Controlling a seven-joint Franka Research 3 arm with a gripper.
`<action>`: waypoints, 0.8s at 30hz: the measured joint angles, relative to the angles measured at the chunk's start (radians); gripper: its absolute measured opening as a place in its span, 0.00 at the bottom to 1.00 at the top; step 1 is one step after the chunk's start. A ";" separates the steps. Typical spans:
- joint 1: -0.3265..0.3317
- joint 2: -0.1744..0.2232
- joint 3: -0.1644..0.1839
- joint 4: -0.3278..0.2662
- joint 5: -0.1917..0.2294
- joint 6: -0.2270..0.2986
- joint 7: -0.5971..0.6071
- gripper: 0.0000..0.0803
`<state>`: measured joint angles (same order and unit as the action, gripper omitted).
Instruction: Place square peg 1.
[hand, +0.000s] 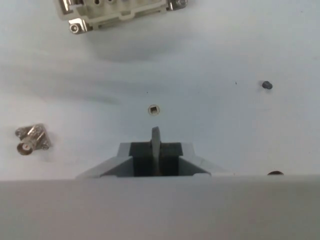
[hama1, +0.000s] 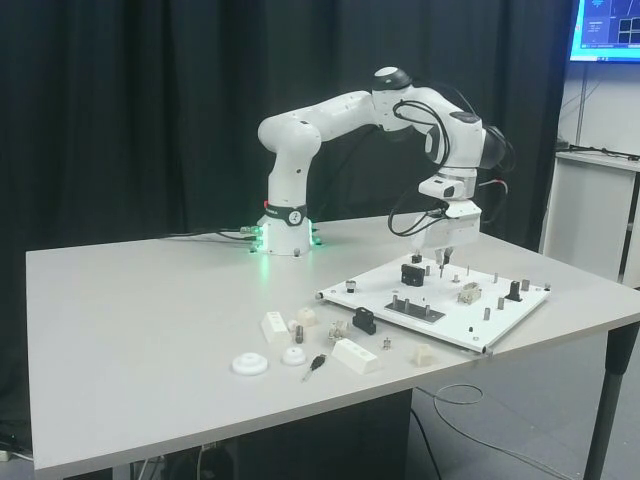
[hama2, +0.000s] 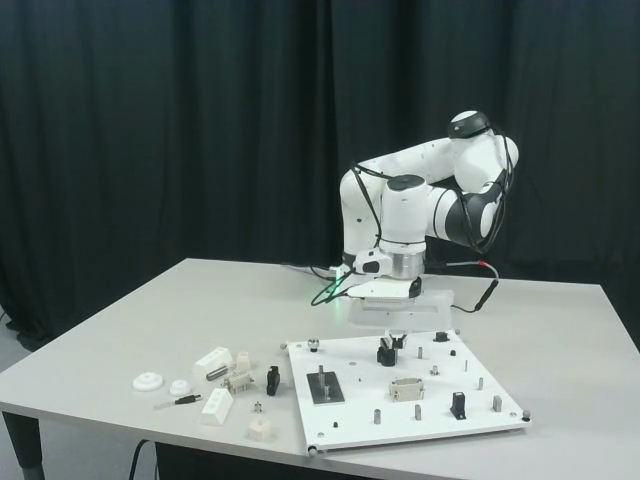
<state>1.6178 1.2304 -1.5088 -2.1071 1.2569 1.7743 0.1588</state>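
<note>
In the wrist view, my gripper (hand: 156, 162) is shut on a thin grey square peg (hand: 155, 142) that sticks out past the fingertips. A small square hole (hand: 153, 109) in the white board (hand: 225, 130) lies just beyond the peg's tip, and the peg is clear of it. In the first room view the gripper (hama1: 440, 260) hangs a little above the back part of the board (hama1: 455, 325). The second room view shows the gripper (hama2: 399, 338) low over the board (hama2: 350, 415), beside a black part (hama2: 386, 354).
On the board near the hole are a white multi-pin connector (hand: 117, 12), a metal coaxial socket (hand: 32, 139) and a small grey stud (hand: 267, 85). Other pegs and fixtures stand on the board (hama1: 512, 291). Loose white and black parts (hama1: 300, 340) lie on the grey table beside it.
</note>
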 joint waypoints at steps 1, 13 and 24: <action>0.000 0.000 0.000 0.000 0.000 0.000 0.000 0.03; -0.001 0.000 0.000 0.000 -0.001 0.007 0.002 0.03; -0.030 0.000 -0.005 0.000 -0.040 0.083 0.057 0.03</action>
<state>1.5882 1.2305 -1.5135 -2.1071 1.2172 1.8569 0.2160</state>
